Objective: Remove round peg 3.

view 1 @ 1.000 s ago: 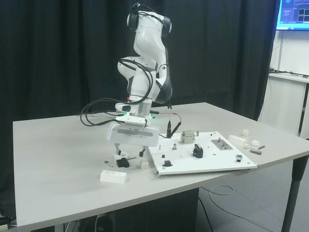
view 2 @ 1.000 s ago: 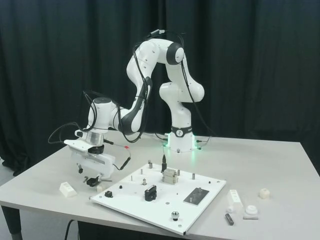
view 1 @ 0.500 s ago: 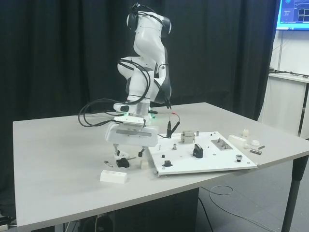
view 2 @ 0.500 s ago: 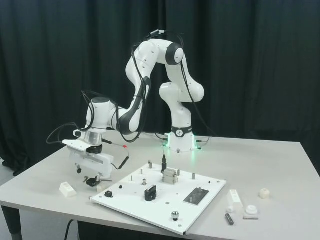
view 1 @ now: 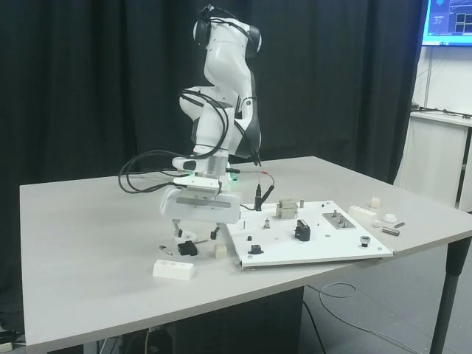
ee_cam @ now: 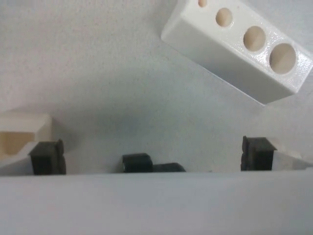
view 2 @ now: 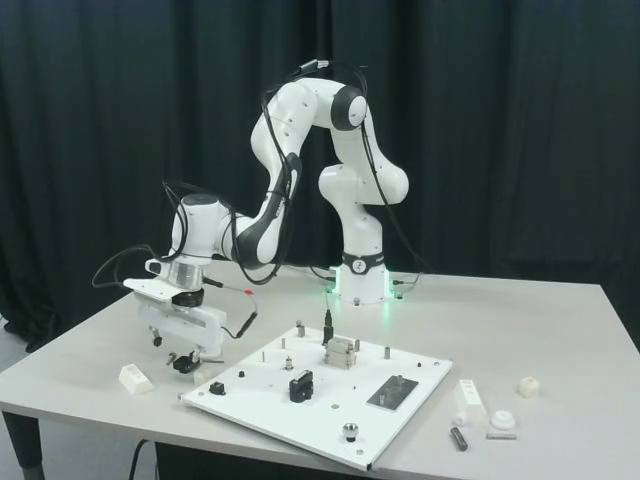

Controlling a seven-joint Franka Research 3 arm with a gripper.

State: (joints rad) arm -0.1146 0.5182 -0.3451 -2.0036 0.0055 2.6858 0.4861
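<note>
Flat grey desk (view 1: 88, 221) before a black curtain (view 2: 520, 120); a white cabinet (view 1: 435, 151) stands off past its far corner in the first room view. White seven-joint arm (view 2: 300, 130) bolted at the desk's rear, its base ring lit green (view 2: 360, 292), bent down toward the desk's front corner. Flat white square assembly board (view 2: 330, 405) on the desk, carrying a grey metal block (view 2: 340, 352), a grey metal plate (view 2: 392, 391), a black block (view 2: 300, 386) and several small upright metal pegs (view 2: 287, 362); which of these is round peg 3 cannot be told. Gripper (ee_cam: 146, 159) low over bare desk just beside the board's edge, its two black-tipped fingers (ee_cam: 46, 157) spread wide with nothing between them. Below them, a small black part (view 1: 186, 248) lies on the desk. Near it, a white rectangular holder block (ee_cam: 239, 46) with a row of four round holes, each hole empty. A small white cube (view 1: 219, 251) just beside the board's corner. Loose white pieces (view 2: 468, 397) and a short black cylinder (view 2: 459, 438) lie on the desk past the board's far side. Against the frames of a second ago, the gripper has risen a little and shifted slightly away from the board; all else unmoved.
</note>
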